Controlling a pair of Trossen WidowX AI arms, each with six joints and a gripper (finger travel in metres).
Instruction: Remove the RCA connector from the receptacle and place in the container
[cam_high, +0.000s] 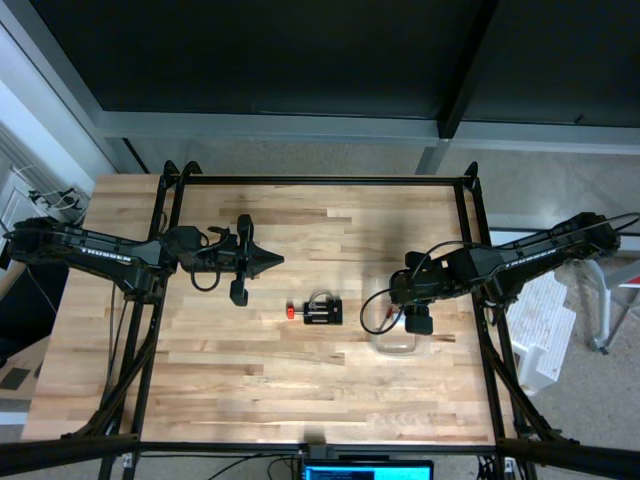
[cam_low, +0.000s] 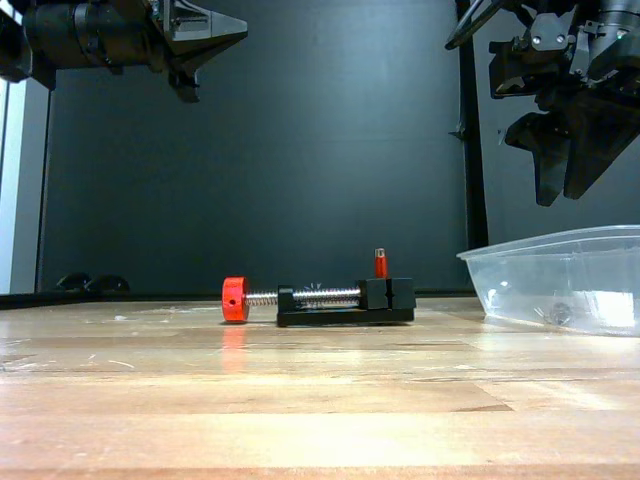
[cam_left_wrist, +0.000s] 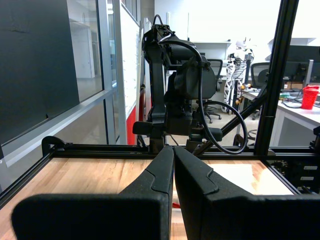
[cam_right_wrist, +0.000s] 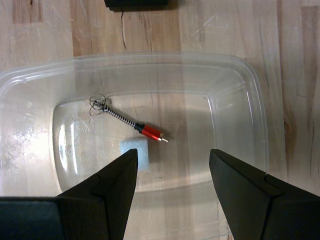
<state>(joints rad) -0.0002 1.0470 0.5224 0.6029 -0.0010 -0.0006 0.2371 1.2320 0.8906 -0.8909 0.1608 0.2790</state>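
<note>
The RCA connector, red with a silvery tip and a short braided lead, lies flat on the floor of the container, touching no gripper. My right gripper hangs open above the container, with nothing between its fingers. The receptacle is a black block with a red knob. It sits mid-table left of the container, and a small red post stands on it. My left gripper is shut and held high over the table's left part, far from everything.
A small pale grey square piece lies in the container beside the connector. A black frame runs along the table's back and side edges. Bare wood surrounds the receptacle and stretches along the near edge.
</note>
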